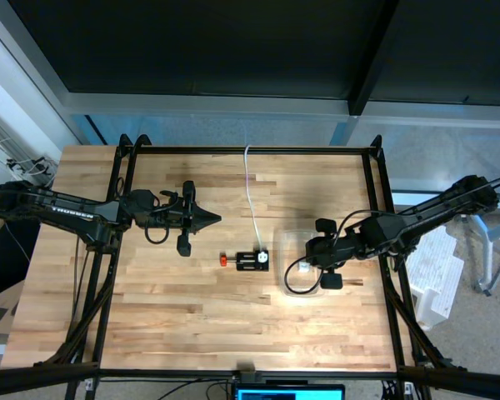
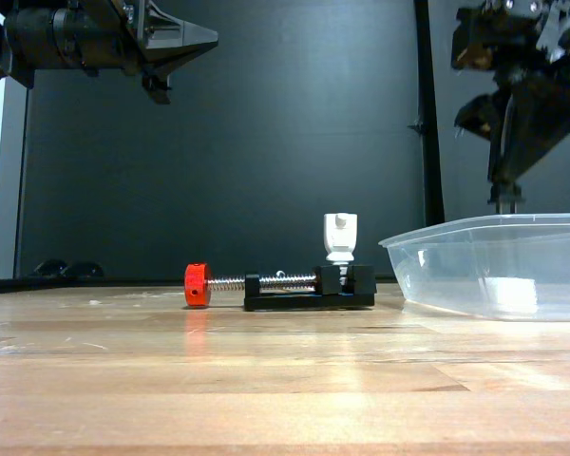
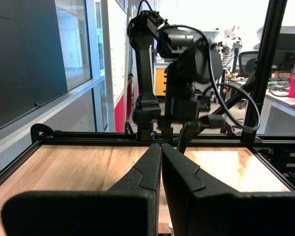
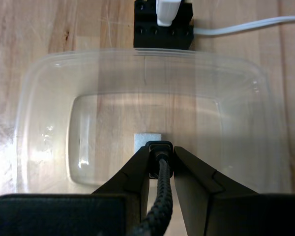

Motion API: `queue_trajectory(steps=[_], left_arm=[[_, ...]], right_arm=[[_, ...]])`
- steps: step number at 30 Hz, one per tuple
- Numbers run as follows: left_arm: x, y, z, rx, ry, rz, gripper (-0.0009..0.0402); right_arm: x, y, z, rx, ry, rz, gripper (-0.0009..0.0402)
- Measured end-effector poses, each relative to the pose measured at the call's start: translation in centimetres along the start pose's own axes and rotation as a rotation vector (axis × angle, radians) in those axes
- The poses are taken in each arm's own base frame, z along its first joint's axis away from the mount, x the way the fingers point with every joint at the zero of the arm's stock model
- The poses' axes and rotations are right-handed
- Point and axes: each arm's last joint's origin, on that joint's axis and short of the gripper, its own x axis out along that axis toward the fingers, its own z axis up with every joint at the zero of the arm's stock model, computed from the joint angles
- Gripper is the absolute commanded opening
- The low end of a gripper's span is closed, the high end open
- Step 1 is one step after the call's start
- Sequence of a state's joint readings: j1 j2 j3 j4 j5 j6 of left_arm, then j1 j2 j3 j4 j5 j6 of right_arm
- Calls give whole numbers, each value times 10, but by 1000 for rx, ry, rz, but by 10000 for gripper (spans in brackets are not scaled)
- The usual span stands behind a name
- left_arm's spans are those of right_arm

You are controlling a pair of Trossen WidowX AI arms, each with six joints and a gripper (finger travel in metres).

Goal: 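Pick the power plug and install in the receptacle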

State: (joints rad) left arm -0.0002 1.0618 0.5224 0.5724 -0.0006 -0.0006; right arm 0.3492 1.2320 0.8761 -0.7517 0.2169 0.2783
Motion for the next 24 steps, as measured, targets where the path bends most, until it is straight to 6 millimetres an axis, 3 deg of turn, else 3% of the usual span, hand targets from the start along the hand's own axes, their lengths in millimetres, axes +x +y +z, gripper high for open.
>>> queue_trajectory(steps=[7,15,24], left_arm=[[0,0,0,0,-1,0,0],[0,0,0,0,0,0,0],[0,0,0,0,0,0,0]], right_arm=[[-14,-1,8,-1,6,-2,0],[-11,-2,11,9,8,-7,0],[-3,-6,43,27,-12,-27,0]])
